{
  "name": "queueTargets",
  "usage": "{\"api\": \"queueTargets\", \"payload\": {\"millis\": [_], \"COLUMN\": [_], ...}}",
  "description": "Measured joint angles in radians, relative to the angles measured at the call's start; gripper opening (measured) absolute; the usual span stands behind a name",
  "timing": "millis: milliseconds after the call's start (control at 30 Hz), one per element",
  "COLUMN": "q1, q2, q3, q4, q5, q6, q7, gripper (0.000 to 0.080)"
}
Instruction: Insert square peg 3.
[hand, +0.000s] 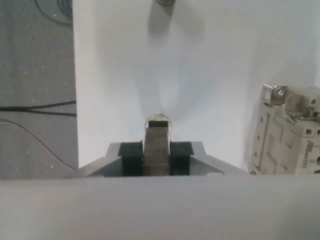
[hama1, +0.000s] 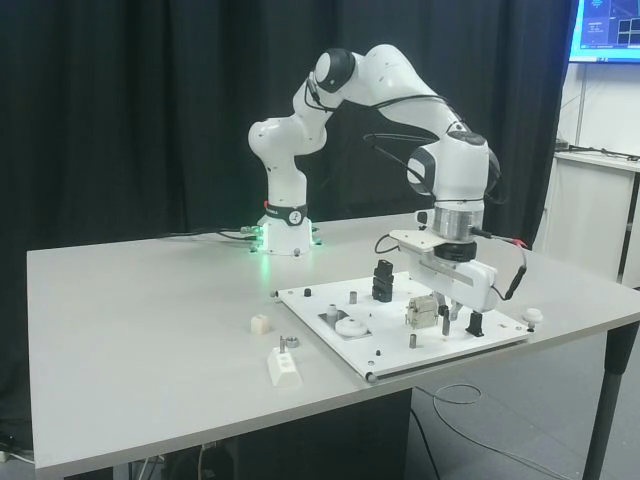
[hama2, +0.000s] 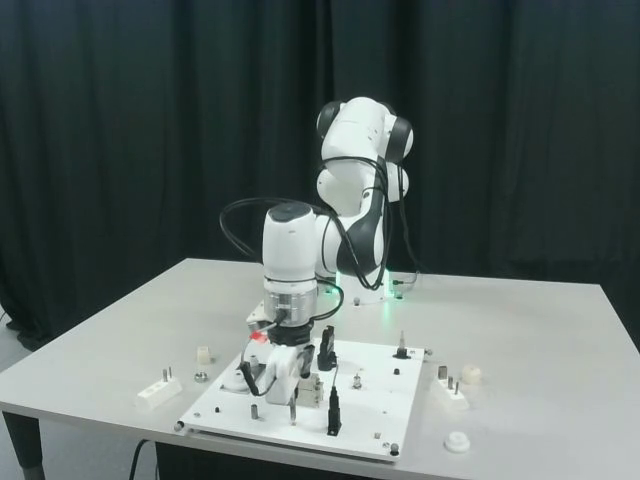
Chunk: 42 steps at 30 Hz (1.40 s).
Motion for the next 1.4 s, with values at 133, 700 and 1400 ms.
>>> {"api": "queueTargets", "payload": {"millis": [133,700,1400], "q1": [0.000,-0.001,-0.001], "q2": [0.005,0.012,0.019], "q3": [0.000,-0.001,0.000], "q4": [0.004,0.006,0.009], "q5": [0.001,0.002,0.002], "q6": [0.000,-0.003,-0.002], "q7": [0.000,0.007,0.007], "gripper": [0.0110,0.0109,0.0109]}}
